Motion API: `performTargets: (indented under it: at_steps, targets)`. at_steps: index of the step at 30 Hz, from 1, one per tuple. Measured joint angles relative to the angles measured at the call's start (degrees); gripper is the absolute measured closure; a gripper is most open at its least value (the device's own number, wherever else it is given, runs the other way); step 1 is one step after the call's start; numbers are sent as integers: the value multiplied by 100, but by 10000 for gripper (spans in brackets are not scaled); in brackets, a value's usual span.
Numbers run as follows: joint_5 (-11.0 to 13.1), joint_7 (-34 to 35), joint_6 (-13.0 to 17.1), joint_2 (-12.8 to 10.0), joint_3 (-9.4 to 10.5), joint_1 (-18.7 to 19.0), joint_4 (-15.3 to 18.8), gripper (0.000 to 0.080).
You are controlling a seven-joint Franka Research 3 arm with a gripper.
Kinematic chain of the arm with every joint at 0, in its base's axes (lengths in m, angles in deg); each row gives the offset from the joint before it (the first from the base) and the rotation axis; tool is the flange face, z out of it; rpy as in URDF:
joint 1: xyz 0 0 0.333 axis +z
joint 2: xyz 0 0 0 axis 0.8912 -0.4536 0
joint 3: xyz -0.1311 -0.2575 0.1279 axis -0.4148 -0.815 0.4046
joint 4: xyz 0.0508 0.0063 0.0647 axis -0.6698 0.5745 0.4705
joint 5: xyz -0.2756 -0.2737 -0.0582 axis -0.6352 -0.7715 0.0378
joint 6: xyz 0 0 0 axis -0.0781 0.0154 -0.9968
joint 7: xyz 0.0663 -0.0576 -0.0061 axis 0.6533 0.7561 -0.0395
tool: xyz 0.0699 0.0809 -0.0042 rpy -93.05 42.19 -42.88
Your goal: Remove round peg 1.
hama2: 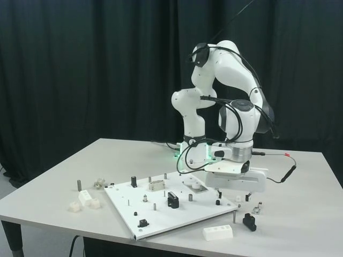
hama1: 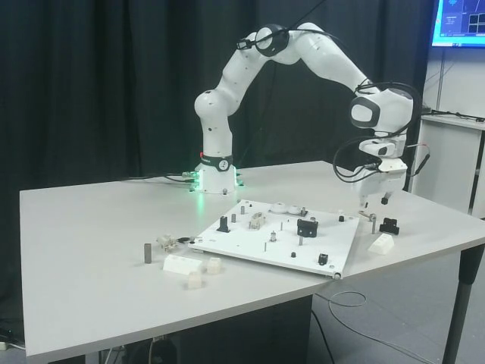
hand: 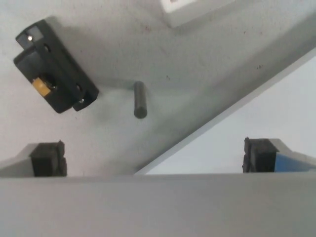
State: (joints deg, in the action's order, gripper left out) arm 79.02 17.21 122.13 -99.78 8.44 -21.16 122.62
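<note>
Beside the white board's (hand: 256,123) edge, on the bare grey table (hand: 123,39), round peg 1 (hand: 140,99) stood upright, clear of the board. It was a short dark cylinder with a flat top and plain sides, no markings. The gripper (hand: 153,158) hung above it with fingers spread wide, holding nothing; the black fingertip pads (hand: 48,159) sat well apart, and the peg was not between them. A black clamp-like block (hand: 53,65) lay near the peg, not touching it, and a white block (hama2: 217,232) lay further off along the same side. Open table surrounded the peg on every side but the board's. From the second room view, the peg (hama2: 234,216) stood just off the board's corner, the black block (hama2: 248,221) beside it. No readable writing anywhere; a screen (hama1: 459,21) in the first room view was too small to read.
</note>
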Motion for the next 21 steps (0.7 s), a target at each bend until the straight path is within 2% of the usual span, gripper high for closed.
performTargets:
  at_steps: [6,12,21]
  targets:
    - [-33,0,0,0,-11,0,-16,3]
    - [-252,0,0,0,-67,-2,-52,3]
    - [-592,100,-7,1,-380,-59,-93,3]
